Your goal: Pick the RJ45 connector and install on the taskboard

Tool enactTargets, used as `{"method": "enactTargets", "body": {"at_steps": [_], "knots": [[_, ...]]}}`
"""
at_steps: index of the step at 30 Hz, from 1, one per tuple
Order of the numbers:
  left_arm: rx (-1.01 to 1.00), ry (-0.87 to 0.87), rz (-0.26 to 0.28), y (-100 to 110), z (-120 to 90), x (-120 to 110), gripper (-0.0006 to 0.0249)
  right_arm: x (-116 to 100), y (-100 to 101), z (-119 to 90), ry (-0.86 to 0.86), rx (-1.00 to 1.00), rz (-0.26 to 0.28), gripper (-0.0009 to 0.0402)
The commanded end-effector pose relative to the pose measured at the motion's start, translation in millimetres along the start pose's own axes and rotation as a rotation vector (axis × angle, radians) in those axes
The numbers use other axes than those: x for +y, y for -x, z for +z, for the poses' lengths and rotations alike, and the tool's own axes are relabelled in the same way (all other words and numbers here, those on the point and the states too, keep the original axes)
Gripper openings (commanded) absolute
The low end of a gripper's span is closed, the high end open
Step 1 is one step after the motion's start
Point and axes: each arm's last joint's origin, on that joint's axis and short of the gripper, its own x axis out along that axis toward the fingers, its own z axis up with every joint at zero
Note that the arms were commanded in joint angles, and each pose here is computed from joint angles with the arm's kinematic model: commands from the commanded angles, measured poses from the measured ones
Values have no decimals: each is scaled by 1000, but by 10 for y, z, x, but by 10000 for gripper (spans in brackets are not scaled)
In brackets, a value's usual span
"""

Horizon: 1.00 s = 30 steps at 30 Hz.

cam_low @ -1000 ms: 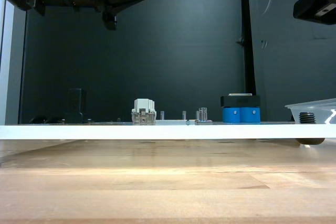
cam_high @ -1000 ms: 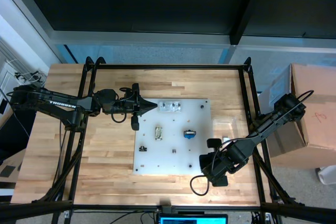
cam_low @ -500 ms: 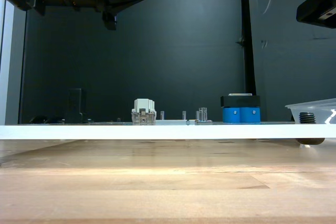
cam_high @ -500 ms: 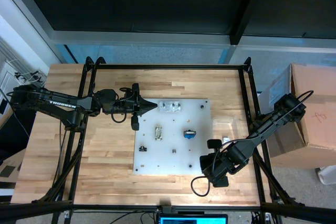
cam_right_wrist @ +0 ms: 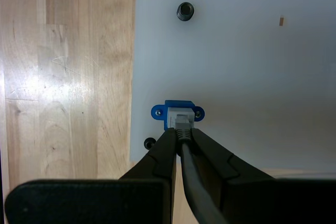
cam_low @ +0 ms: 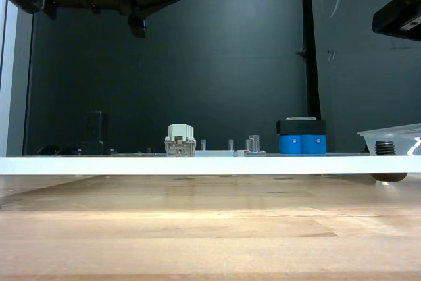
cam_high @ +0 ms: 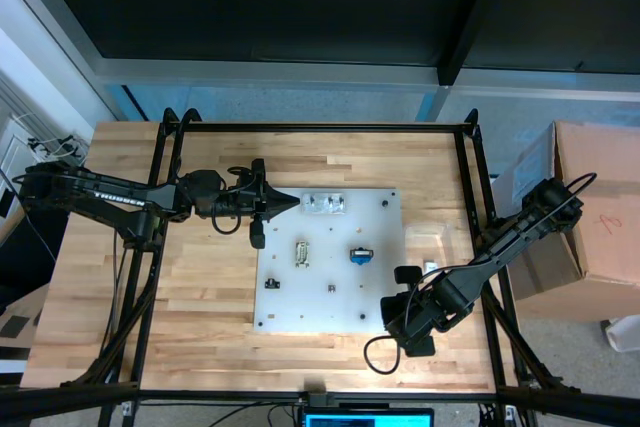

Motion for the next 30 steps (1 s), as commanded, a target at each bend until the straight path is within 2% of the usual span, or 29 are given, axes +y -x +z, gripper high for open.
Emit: {"method": "enactTargets", "body": {"at_steps": [1, 6, 20, 30], "knots": [[0, 0, 0, 0, 0, 1, 0, -10, -56, -30, 1, 6, -3, 0], [0, 0, 0, 0, 0, 0, 0, -14, -161, -74, -5, 7, 22, 0], [0, 0, 0, 0, 0, 1, 0, -12, -135, -66, -7, 5, 21, 3], [0, 0, 0, 0, 0, 1, 0, -5, -68, -27, -8, -12, 2, 61]]}}
